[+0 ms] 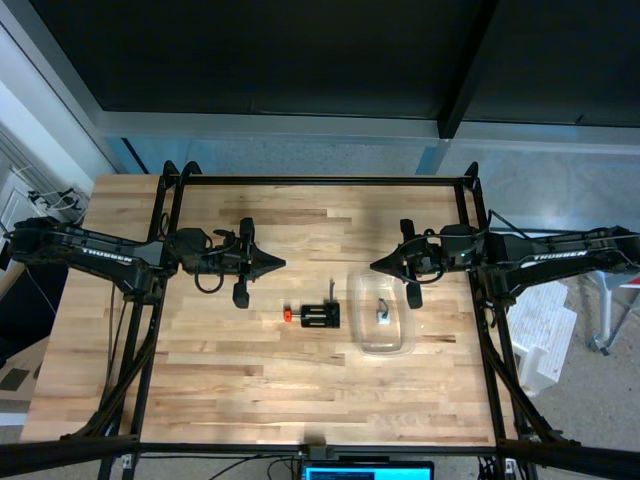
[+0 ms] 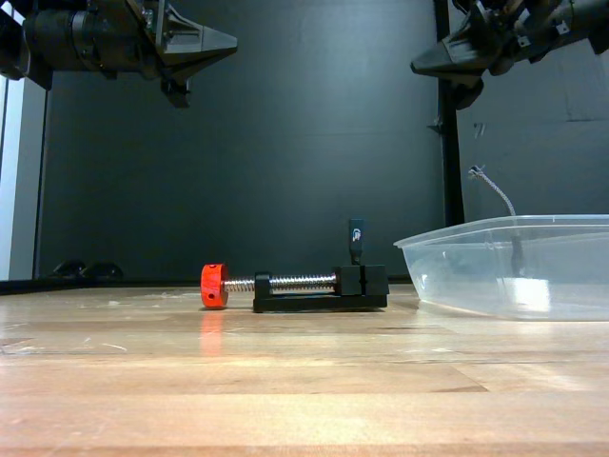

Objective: Pick the USB-C connector and install on taskboard

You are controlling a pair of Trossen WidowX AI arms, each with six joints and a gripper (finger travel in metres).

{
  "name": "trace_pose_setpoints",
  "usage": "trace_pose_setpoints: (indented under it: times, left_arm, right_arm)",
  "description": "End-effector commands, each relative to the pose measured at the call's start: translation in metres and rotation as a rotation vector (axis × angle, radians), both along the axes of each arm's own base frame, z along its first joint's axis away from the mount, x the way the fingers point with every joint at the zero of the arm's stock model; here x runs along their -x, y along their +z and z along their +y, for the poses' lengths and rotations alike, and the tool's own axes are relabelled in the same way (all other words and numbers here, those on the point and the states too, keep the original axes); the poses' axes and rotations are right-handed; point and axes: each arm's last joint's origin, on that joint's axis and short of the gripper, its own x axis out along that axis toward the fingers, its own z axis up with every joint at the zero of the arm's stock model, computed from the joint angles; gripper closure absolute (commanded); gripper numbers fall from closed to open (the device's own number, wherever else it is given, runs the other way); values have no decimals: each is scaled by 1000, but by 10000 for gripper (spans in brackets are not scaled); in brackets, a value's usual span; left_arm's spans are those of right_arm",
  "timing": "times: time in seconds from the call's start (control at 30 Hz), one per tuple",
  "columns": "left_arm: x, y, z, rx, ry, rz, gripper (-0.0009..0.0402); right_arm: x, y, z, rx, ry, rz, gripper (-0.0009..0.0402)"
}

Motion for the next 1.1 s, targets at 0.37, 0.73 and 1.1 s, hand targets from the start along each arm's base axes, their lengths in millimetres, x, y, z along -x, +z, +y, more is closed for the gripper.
trace_pose_setpoints:
  times: [0.37,0.73,1.1]
  left_arm:
    - [0,0,0,0,0,0,393]
    - [0,0,0,0,0,0,393]
    - [0,0,0,0,0,0,393]
  right_arm:
    - [15,16,6,-73,107,280,393]
    - [27,-2,11,-57,71,574,393]
    - [18,-17,19,-63,79,714,393]
